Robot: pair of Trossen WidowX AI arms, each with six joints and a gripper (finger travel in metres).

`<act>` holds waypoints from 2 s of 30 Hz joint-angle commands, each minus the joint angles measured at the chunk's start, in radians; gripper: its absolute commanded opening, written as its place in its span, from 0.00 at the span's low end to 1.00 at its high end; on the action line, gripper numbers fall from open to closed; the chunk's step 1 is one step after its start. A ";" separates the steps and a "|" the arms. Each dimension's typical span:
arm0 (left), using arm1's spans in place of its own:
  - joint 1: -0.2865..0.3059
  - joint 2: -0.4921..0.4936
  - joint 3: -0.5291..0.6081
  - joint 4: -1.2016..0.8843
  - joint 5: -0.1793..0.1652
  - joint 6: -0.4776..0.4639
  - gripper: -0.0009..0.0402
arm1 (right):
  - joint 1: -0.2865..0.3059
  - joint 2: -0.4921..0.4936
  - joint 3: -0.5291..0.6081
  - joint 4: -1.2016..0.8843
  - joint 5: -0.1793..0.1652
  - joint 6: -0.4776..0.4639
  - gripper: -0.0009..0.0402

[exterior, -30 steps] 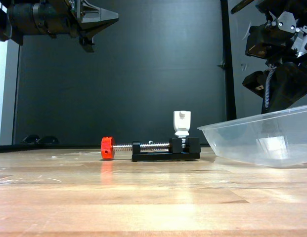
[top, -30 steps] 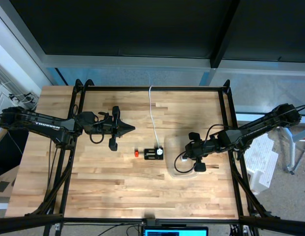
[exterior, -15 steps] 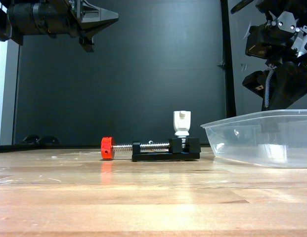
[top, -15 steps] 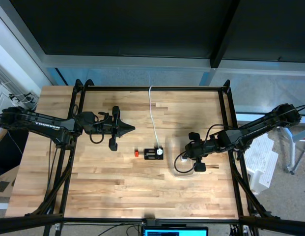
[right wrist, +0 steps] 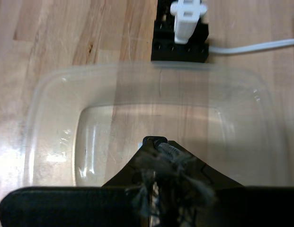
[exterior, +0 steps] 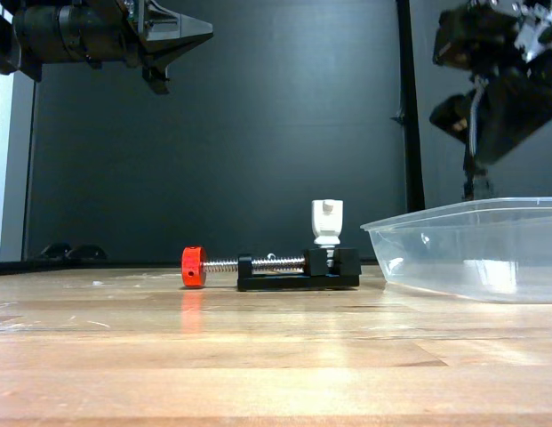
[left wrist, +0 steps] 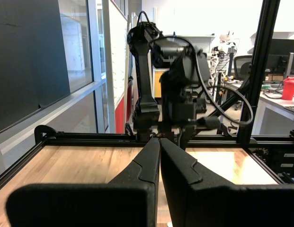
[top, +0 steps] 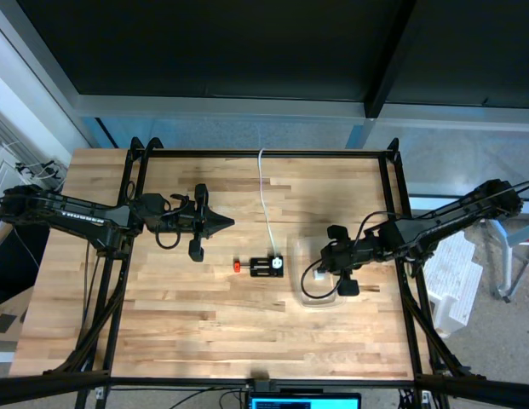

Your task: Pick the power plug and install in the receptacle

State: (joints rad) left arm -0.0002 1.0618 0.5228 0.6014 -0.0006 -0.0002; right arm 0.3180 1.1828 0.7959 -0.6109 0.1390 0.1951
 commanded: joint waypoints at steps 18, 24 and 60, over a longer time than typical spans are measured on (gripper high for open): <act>0.000 0.000 0.000 0.000 0.000 0.000 0.02 | -0.042 0.084 0.181 -0.048 0.075 -0.002 0.02; 0.000 0.000 0.000 0.000 0.000 0.000 0.02 | -0.054 0.188 0.256 -0.021 0.079 -0.026 0.02; 0.000 0.000 0.000 0.000 0.000 0.000 0.02 | -0.096 0.444 0.417 0.057 0.080 -0.107 0.02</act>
State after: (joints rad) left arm -0.0002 1.0618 0.5224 0.6014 -0.0006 -0.0002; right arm 0.2218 1.6268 1.2156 -0.5552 0.2176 0.0872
